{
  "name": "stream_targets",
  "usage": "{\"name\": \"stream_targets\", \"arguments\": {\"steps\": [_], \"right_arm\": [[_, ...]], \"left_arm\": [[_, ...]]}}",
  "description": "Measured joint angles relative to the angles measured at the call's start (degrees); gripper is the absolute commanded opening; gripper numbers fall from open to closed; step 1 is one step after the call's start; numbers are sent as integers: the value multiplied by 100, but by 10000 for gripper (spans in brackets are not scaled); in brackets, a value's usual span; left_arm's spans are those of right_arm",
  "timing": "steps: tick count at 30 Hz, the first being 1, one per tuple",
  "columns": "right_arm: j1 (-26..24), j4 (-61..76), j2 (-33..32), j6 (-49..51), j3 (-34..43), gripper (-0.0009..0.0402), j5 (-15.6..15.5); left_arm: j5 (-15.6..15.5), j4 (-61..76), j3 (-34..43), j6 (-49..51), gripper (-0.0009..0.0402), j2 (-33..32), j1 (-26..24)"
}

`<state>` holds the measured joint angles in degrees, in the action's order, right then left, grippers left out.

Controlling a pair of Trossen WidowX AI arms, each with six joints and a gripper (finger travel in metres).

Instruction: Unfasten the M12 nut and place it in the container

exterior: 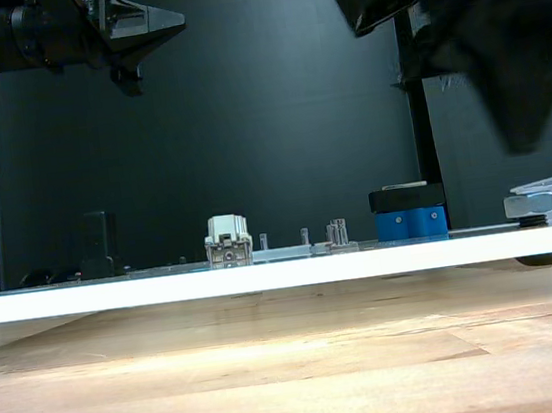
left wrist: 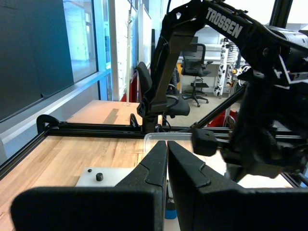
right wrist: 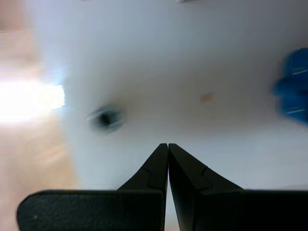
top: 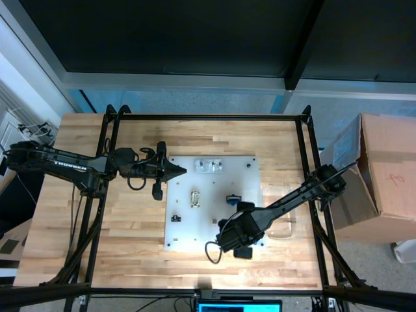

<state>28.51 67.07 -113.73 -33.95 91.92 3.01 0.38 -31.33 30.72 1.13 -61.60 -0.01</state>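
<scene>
Small silver nut (exterior: 529,204) sits on its black ribbed stud (exterior: 533,221), lower right. I see right gripper (exterior: 522,141) closed, empty, above it; left gripper (exterior: 177,19) closed, empty, upper left.

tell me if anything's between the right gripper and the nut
Nothing visible. The right gripper, shut and empty, hangs above the board, clear air down to the nut on its stud. The left gripper, shut, hangs over the board's left edge.
</scene>
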Motion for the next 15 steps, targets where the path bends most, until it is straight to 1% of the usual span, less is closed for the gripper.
{"name": "stream_targets", "arguments": {"steps": [2, 3, 4, 7, 15], "right_arm": [[0, -249, 2, 210, 2, 0, -616], [0, -382, 2, 280, -7, 0, -876], [0, -511, 0, 326, -31, 0, -999], [-2, -767, -57, 369, -116, 0, -1056], [-2, -942, -302, 498, -175, 0, -1010]], "left_arm": [[0, -2, 0, 0, 0, 0, 0], [0, -2, 0, 0, 0, 0, 0], [0, -2, -2, 2, 0, 0, 0], [0, -2, 0, 0, 0, 0, 0], [0, -2, 0, 2, 0, 0, 0]]}}
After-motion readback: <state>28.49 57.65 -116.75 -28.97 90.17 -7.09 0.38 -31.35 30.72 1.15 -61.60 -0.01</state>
